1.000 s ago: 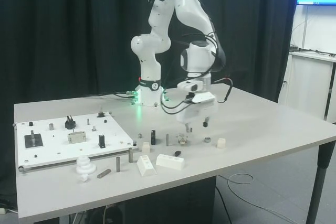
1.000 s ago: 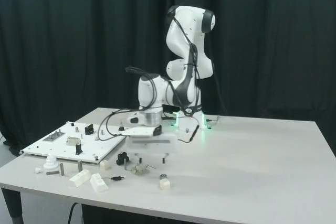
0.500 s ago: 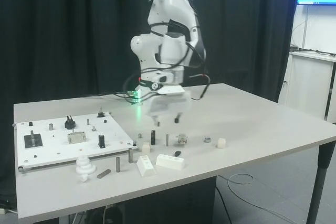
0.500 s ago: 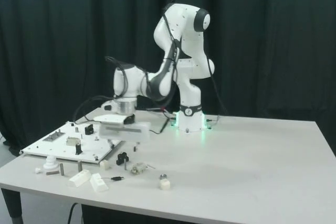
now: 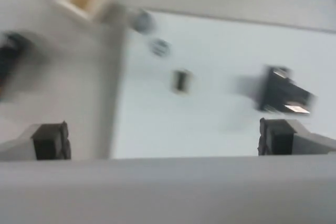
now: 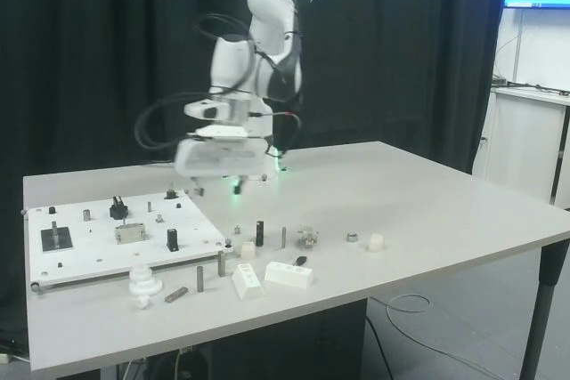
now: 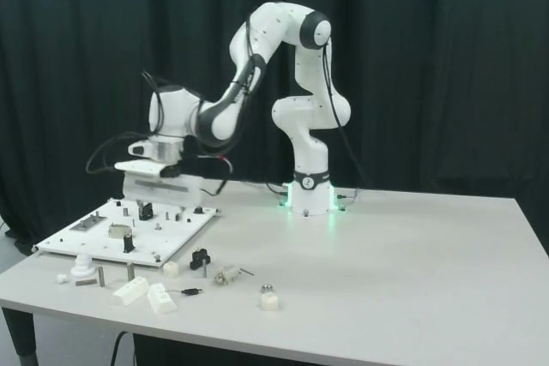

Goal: Remove round peg 4.

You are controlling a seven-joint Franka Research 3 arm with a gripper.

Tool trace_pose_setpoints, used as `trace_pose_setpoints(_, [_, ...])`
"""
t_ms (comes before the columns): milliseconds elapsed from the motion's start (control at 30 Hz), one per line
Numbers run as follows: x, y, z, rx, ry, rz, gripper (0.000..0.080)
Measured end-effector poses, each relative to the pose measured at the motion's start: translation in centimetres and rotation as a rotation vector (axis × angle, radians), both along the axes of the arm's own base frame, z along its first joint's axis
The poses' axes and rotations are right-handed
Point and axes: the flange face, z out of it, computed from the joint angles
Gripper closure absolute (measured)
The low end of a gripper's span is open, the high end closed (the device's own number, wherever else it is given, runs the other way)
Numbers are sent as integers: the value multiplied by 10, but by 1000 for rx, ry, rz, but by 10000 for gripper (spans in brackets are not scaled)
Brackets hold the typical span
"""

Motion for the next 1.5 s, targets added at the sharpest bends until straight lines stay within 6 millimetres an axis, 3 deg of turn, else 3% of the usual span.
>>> trace_pose_setpoints(333, [-35, -67, 20, -38, -18, -56, 3])
trace_pose_setpoints(767, [-78, -130, 33, -63, -30, -153, 3])
trace_pose_setpoints(1133, [-121, -171, 26, -44, -51, -303, 3])
trace_pose_setpoints(1500, [-163, -208, 8, 29, -120, -574, 3])
